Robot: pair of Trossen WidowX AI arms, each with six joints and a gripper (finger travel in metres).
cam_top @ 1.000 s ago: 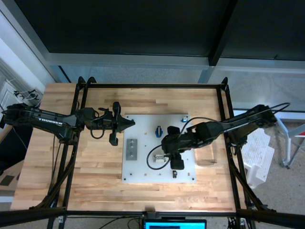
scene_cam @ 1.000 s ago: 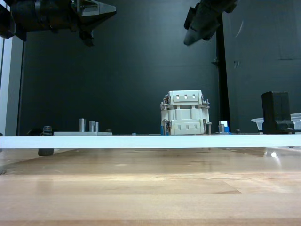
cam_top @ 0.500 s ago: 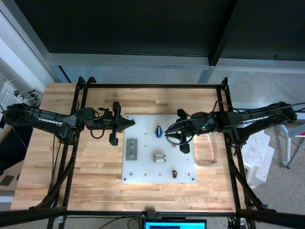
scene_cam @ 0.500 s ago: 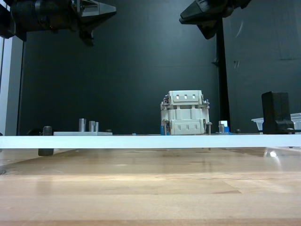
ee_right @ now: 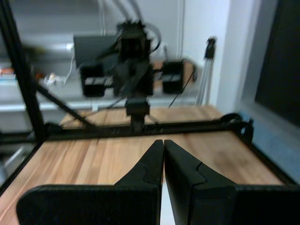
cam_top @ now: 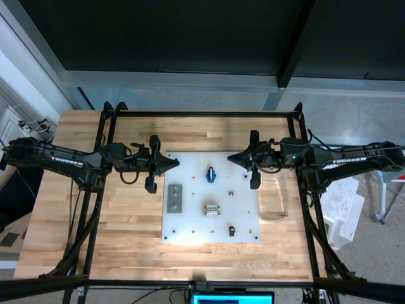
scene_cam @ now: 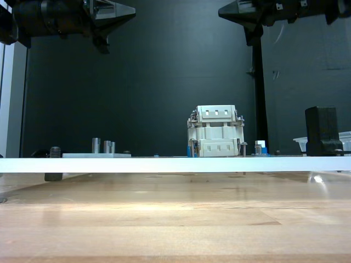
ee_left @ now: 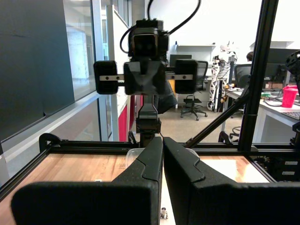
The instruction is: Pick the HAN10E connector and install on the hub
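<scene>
Pale wood makes up the table (cam_top: 126, 247), and a white task board (cam_top: 190, 233) lies on it. In the low view the HAN10E connector (scene_cam: 216, 115) sits upright on top of the hub (scene_cam: 215, 147), the two touching as one beige stack on the board. From above, this stack lies near the board's middle, just right of a grey two-hole block (cam_top: 174, 197) and nearer the camera than a blue knob (cam_top: 211, 173). A small black part (cam_top: 231, 230) stands on the board nearer the camera still, apart from the stack. A clear plastic tray (cam_top: 273, 201) rests on the wood just off the board's right edge. The left gripper (cam_top: 176, 163) hangs high over the board's far left corner, pointing inward. Its fingers (ee_left: 147, 164) are pressed together with nothing between them. The right gripper (cam_top: 230, 158) hangs at about the same height over the far right part of the board, pointing inward toward the other arm. Its fingers (ee_right: 150, 165) are likewise closed tip against tip and carry nothing. Both grippers are well apart from the connector and well above it, and each wrist view looks across the table at the opposite arm head-on
</scene>
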